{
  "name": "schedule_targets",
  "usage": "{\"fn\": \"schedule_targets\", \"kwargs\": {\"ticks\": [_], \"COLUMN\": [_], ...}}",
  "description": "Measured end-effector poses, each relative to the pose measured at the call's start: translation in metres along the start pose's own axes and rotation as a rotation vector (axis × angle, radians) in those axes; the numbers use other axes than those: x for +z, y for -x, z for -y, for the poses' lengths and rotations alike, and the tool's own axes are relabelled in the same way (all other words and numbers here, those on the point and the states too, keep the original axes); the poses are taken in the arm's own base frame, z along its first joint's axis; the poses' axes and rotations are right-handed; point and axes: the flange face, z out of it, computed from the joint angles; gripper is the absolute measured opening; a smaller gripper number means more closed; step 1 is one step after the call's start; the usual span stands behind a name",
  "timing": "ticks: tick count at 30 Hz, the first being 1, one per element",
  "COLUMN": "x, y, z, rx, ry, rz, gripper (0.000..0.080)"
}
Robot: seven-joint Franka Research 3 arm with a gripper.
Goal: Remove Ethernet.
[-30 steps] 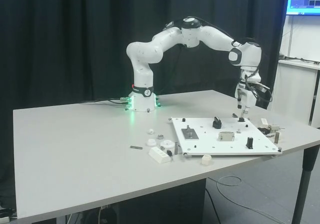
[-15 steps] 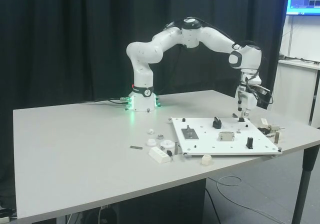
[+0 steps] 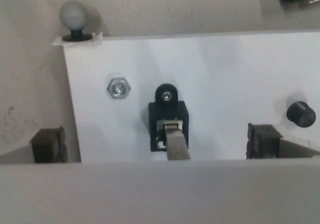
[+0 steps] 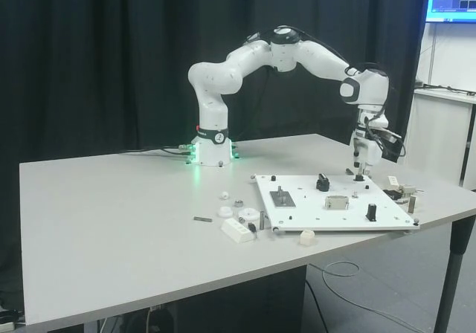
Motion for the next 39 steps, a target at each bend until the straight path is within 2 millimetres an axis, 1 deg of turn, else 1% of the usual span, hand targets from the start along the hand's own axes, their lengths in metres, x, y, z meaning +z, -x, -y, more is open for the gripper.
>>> {"fn": "schedule_targets", "kwargs": {"ticks": [32, 33, 38, 39], "x": [0.011, 0.011, 0.013, 0.013], "y": [0.000, 0.000, 0.000, 0.000], "z": [-0.001, -0.001, -0.002, -0.002], "rx": [0.002, 0.002, 0.010, 0.011], "ry": [0.000, -0.001, -0.004, -0.004], "rz": [0.008, 0.009, 0.010, 0.010], "gripper": [0.0800, 0.0663, 0.0663, 0.0474]}}
